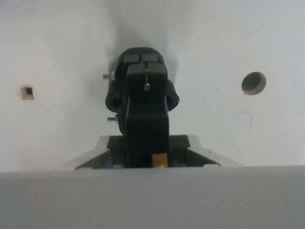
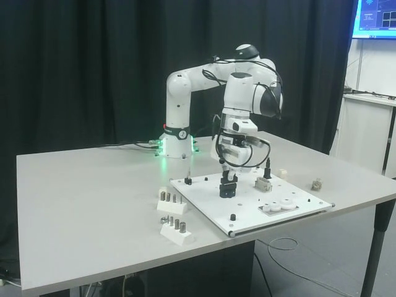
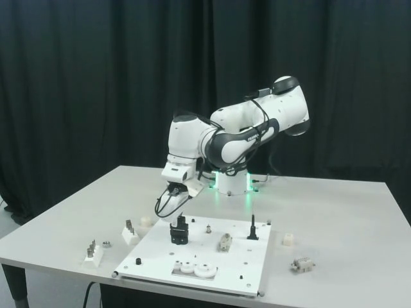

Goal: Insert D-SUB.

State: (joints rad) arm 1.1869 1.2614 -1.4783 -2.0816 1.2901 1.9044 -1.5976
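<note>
Pincer (image 1: 147, 71) apparently grips black D-SUB (image 1: 143, 102).

Two white peg holders (image 2: 172, 198) sit on the grey surface (image 2: 86, 204) beside the white board (image 2: 204, 210), black curtain (image 2: 93, 62) behind.

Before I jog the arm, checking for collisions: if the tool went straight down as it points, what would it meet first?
Most likely the white board directly beneath the tool, which holds a black connector; depth is unclear.
</note>
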